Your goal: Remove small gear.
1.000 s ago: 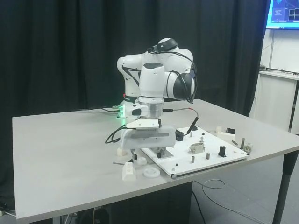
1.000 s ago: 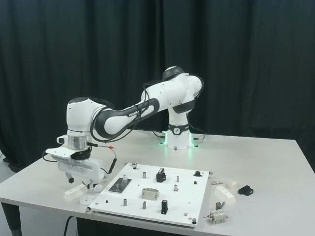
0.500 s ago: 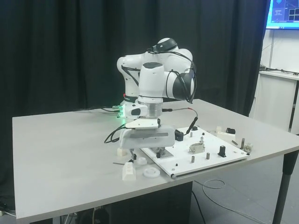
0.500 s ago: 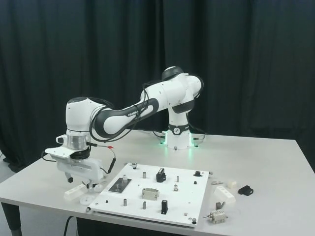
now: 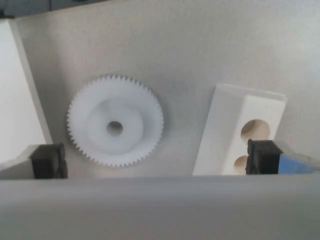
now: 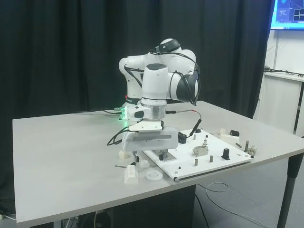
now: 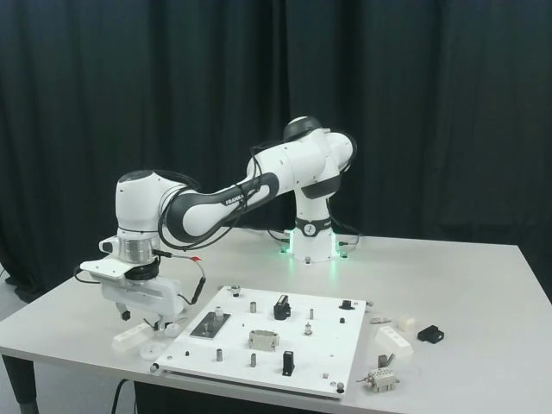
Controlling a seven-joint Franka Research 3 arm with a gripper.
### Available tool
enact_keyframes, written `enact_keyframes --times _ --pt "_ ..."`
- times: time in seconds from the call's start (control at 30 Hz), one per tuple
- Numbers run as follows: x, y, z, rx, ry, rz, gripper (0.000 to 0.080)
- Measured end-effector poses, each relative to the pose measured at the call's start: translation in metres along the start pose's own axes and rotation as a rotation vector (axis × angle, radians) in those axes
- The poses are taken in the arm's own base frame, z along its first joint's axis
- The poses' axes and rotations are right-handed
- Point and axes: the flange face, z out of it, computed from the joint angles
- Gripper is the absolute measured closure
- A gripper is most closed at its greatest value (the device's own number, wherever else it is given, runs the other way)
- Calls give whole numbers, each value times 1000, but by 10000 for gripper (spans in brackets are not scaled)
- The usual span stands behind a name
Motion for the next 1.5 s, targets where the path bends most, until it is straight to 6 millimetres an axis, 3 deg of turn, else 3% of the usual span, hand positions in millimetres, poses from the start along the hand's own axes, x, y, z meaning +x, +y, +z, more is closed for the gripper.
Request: enact_keyframes --times 0.83,1.5 --pt "-38 0 -7 -113 -200 -22 3" --pt "-99 20 -4 -133 -226 -9 3"
